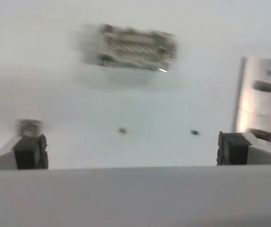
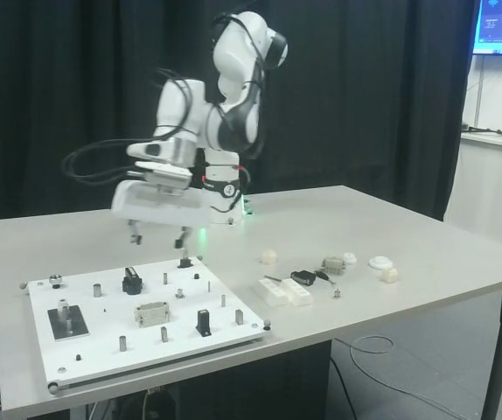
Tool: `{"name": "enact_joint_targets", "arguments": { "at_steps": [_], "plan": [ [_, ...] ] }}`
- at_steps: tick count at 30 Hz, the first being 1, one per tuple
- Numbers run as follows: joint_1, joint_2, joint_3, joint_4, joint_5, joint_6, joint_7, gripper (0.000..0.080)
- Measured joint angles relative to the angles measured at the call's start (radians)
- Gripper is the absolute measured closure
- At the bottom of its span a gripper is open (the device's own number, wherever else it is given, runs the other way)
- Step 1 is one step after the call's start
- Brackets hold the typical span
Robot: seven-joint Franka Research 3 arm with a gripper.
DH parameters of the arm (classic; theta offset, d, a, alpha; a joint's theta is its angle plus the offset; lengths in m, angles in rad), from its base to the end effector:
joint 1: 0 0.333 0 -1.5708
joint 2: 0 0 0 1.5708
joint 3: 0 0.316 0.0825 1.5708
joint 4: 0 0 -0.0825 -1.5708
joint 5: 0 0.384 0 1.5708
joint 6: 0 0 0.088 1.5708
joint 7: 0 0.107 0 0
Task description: Remove small gear.
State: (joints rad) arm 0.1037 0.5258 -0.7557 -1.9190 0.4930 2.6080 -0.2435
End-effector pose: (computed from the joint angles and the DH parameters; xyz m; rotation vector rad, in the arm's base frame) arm 0.5343 -0.3701 0.3168 2.7771 -0.9641 0.4470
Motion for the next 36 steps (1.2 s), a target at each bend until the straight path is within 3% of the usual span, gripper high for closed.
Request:
{"name": "enact_joint_targets", "arguments": {
  "at_steps": [11,23,36],
  "plan": [
    [-0.208,0.061,0.08,0.14,0.001,-0.083,-0.075,0.0003],
    [-0.399,0.155,0.156,0.312,0.02,-0.164,-0.121,0.0003],
    [-0.553,0.251,0.218,0.459,0.124,-0.256,-0.219,0.0003]
  ]
}}
